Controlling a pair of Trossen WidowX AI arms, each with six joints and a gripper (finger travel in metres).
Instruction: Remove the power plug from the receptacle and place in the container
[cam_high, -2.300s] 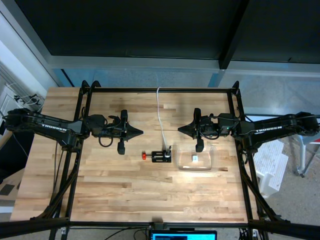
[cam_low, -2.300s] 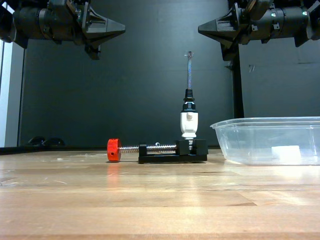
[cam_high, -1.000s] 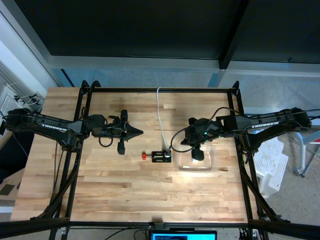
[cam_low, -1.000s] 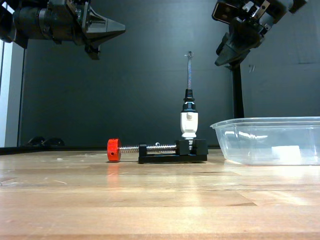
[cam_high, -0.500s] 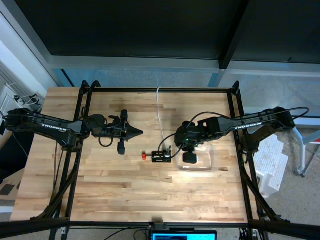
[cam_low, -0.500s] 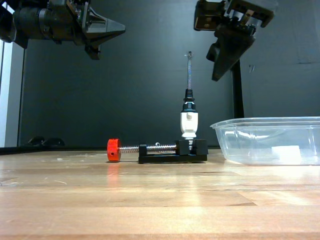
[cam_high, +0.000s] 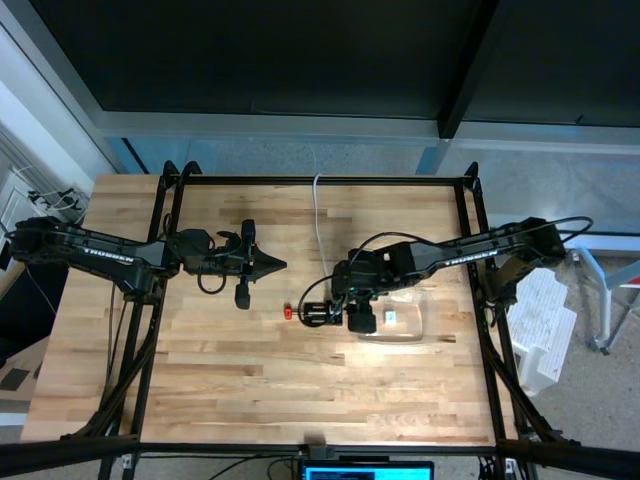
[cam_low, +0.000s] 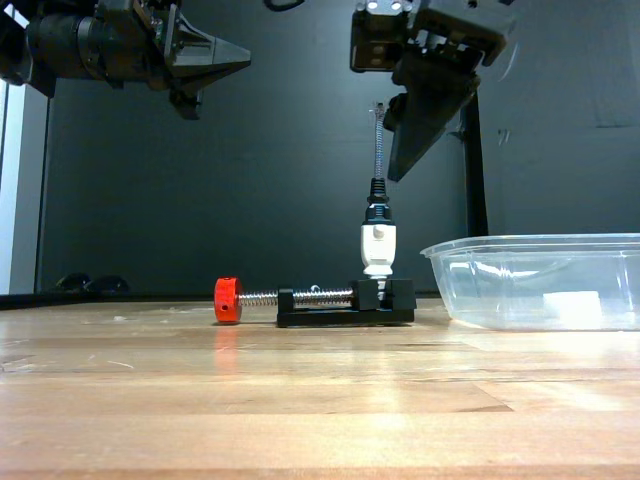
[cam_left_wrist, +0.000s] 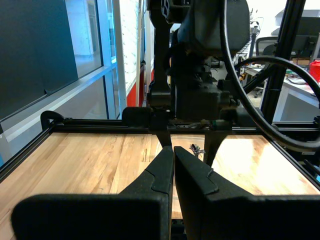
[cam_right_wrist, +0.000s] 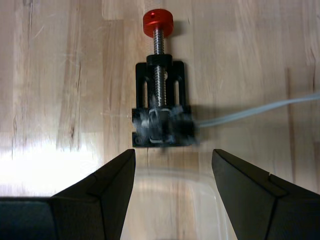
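Right end effector (cam_right_wrist: 173, 156), released, is hovering over power plug (cam_low: 376, 207) in receptacle (cam_low: 377, 250); left end effector (cam_left_wrist: 173, 150), clenched, is hanging well apart. Risk: off-centre descent snagging cord (cam_low: 379, 140), tipping clamp (cam_low: 345, 305).

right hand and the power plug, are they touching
Apart. The right wrist view shows the open right hand short of the power plug, a gap off both fingertips. The left hand hangs shut, far off leftward.

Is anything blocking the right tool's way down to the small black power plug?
Nothing visible does. The open right tool hangs just above the small black power plug, upright in the white socket block; only the plug's own thin cord rises beside the tool. The shut left tool hovers high at the left, away from it.
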